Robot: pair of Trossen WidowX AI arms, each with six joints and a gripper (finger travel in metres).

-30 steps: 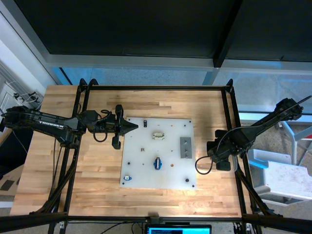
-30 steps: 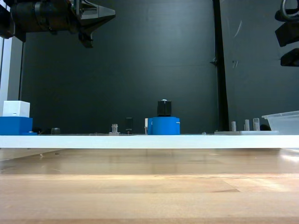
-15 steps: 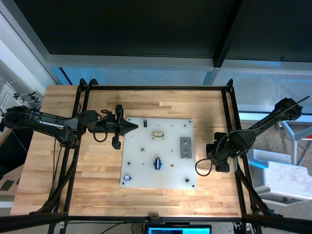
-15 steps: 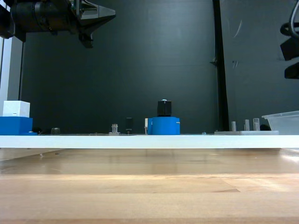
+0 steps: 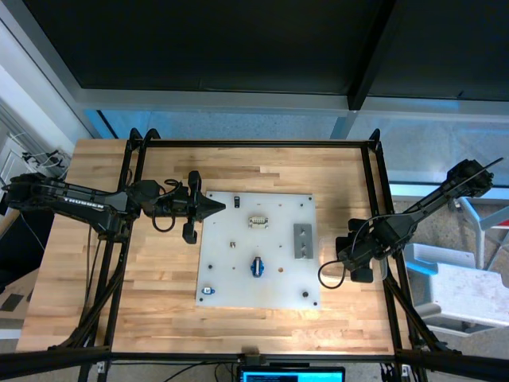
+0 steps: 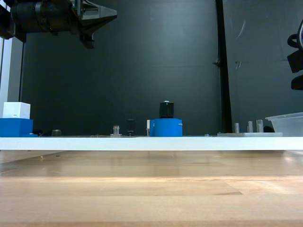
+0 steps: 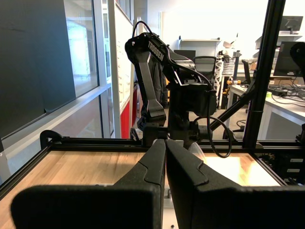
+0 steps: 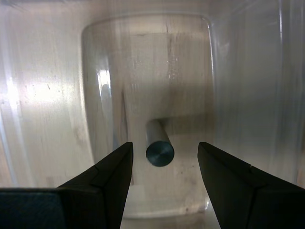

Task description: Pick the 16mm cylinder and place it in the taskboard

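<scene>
Hovering over the clear plastic tray [image 8: 52, 86], the right gripper [image 8: 164, 144], open and empty, brackets the 16mm cylinder [image 8: 159, 152], apparently lying on the tray floor; it should lower centred before pinching. The left gripper [image 5: 216, 205] hangs closed above the left edge of the taskboard [image 5: 238, 274].

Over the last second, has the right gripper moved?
Yes: the right gripper dropped toward the clear tray; the left gripper hangs shut above the left edge of the taskboard.

In the high view the right gripper [image 8: 164, 144], inside the clear tray [image 8: 47, 95], hid the 16mm cylinder [image 8: 159, 151]. The low view's top edge cut the left gripper [image 6: 112, 10] above the taskboard [image 6: 142, 143].
</scene>
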